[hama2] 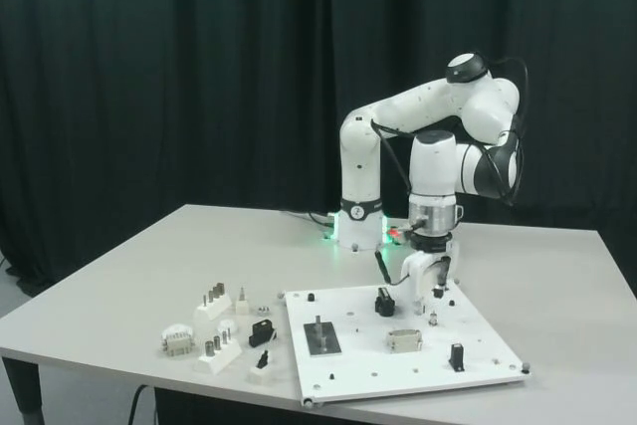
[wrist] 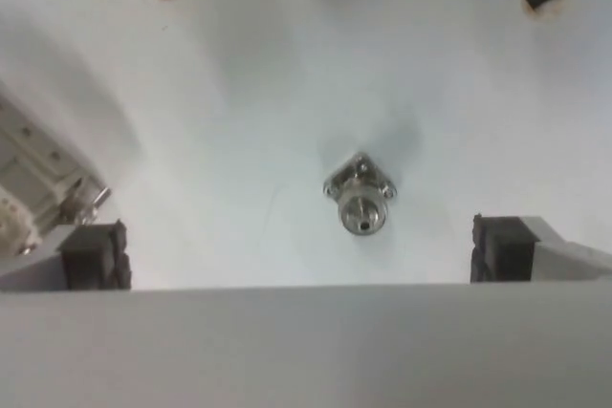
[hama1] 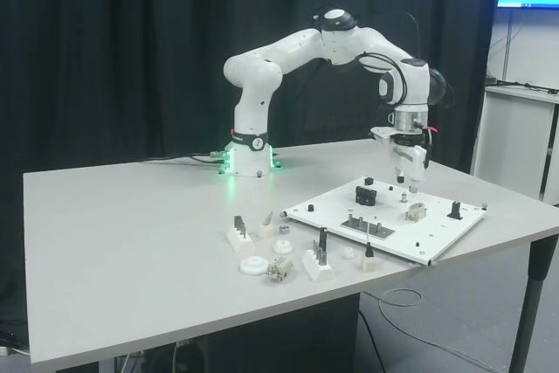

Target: Pick D-SUB.

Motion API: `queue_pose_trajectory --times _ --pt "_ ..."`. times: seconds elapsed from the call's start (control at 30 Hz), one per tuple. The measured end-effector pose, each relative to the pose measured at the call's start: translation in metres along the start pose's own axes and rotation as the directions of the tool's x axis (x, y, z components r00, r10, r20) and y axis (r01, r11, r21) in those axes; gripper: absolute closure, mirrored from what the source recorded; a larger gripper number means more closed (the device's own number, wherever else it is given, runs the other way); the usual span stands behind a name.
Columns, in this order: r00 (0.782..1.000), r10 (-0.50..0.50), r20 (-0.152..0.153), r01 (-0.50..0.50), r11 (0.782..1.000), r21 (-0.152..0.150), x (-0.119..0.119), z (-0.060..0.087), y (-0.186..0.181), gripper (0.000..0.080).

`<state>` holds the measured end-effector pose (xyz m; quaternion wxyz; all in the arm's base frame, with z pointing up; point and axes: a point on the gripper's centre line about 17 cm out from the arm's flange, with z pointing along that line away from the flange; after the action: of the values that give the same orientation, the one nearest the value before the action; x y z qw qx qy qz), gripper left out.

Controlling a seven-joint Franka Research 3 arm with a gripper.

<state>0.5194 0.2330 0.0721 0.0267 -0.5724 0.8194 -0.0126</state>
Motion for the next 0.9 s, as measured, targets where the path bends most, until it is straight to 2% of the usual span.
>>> queue_pose_trajectory --times 0.23,0.57,0.9 --pt "1.000 -0.014 -0.002 0.014 1.000 0.000 -0.001 -0.013 0.000 0.0005" --pt "0.999 -0.042 -0.020 0.042 0.999 -0.002 -0.004 -0.020 0.000 0.0003" --pt "0.992 -0.112 -0.057 0.112 0.994 0.007 -0.005 -0.023 -0.003 0.0003"
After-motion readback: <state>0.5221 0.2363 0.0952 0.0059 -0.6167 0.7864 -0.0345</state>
